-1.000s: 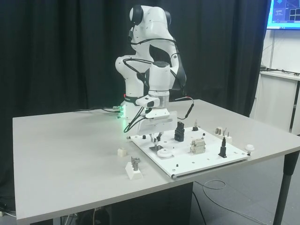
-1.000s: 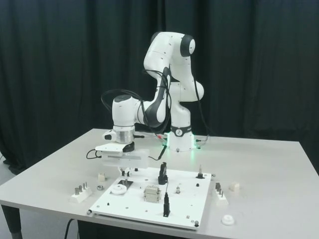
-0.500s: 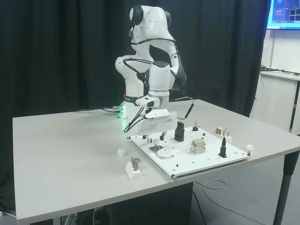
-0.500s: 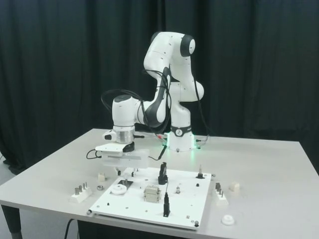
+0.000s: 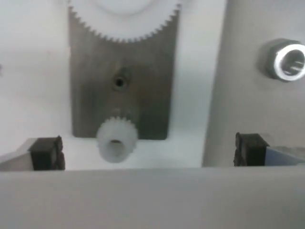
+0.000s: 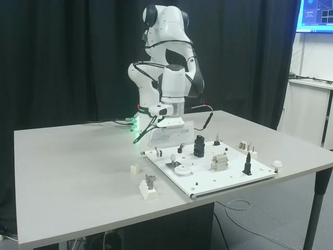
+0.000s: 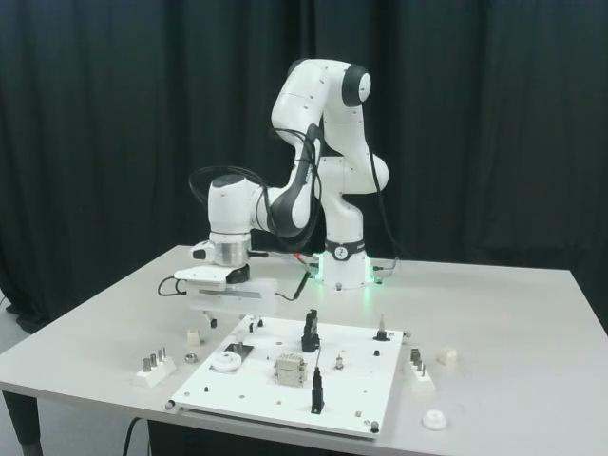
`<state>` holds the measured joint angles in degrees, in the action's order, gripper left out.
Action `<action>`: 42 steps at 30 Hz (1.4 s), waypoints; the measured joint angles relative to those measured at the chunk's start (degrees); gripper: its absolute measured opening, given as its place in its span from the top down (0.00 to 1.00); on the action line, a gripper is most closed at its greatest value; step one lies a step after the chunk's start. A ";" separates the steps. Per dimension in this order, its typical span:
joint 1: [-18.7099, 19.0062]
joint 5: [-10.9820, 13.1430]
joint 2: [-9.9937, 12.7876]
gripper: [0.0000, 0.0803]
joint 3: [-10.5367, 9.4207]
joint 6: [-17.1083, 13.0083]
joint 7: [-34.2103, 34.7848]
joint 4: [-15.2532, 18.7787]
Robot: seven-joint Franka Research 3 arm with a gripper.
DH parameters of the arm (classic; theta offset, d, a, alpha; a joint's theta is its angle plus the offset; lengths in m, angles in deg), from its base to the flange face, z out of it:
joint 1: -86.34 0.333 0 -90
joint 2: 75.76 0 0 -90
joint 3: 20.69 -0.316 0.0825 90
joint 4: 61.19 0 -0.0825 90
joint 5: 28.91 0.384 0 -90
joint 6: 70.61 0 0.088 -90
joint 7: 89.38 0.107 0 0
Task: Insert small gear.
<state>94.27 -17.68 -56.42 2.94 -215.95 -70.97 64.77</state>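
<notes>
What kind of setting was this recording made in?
Most likely a robotics lab or test cell: a white arm is bolted to a grey table, black curtains close off the background, and a white assembly board carries gears and connectors. A monitor glows in the corner.

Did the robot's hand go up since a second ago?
Yes. The gripper has risen off the white board: earlier its fingers reached down to the grey plate by the big gear, and now it hangs above with a clear gap.
</notes>
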 joint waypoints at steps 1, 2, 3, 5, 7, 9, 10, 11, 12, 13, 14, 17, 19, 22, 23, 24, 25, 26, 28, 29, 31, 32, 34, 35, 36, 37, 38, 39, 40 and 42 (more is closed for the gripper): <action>0.00 0.00 -0.10 0.01 0.23 0.01 0.00 -0.02; 0.00 0.00 -0.21 0.01 0.47 0.02 0.00 -0.04; -0.01 0.00 -0.31 0.01 0.69 0.04 0.01 -0.04; -0.03 0.00 -0.49 0.01 1.13 0.11 0.01 -0.06; -0.03 0.00 -0.61 0.01 1.48 0.21 0.10 -0.08; -0.04 0.00 -0.70 0.01 1.78 0.35 0.28 -0.11; -0.04 0.00 -0.74 0.01 1.89 0.42 0.43 -0.12; -0.05 0.00 -0.78 0.01 1.99 0.50 0.62 -0.13; -0.06 0.00 -0.81 0.01 2.07 0.56 0.89 -0.15; -0.07 0.00 -0.83 0.01 2.14 0.62 1.18 -0.17; -0.07 0.00 -0.83 0.01 2.21 0.65 1.43 -0.19; -0.08 0.00 -0.83 0.00 2.33 0.68 2.12 -0.22; -0.10 0.00 -0.83 0.00 2.37 0.68 2.50 -0.23; -0.12 0.00 -0.83 0.00 2.39 0.68 3.19 -0.24; -0.13 0.00 -0.83 0.00 2.39 0.68 3.47 -0.24; -0.14 0.00 -0.83 0.00 2.39 0.68 3.70 -0.24; -0.15 0.00 -0.82 0.00 2.39 0.68 4.06 -0.24; -0.16 0.00 -0.81 0.00 2.39 0.68 4.52 -0.24; -0.18 0.00 -0.77 0.00 2.39 0.68 5.39 -0.24; -0.19 0.00 -0.74 0.00 2.39 0.68 5.72 -0.24; -0.20 0.00 -0.66 0.00 2.39 0.68 6.08 -0.24; -0.21 0.00 -0.60 0.00 2.39 0.68 6.21 -0.26; -0.23 0.00 -0.43 0.00 2.40 0.67 6.41 -0.32; -0.25 0.00 -0.34 0.00 2.40 0.66 6.51 -0.36; -0.27 0.00 -0.24 0.00 2.40 0.66 6.61 -0.40; -0.29 0.00 -0.14 0.00 2.40 0.66 6.72 -0.45; -0.32 0.00 -0.03 0.00 2.40 0.66 6.80 -0.50; -0.35 0.00 0.07 0.00 2.40 0.66 6.84 -0.54; -0.37 0.00 0.18 0.00 2.40 0.66 6.85 -0.59; -0.42 0.00 0.42 0.00 2.40 0.65 6.86 -0.70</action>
<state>93.85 -17.67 -56.00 5.34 -215.30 -64.11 64.07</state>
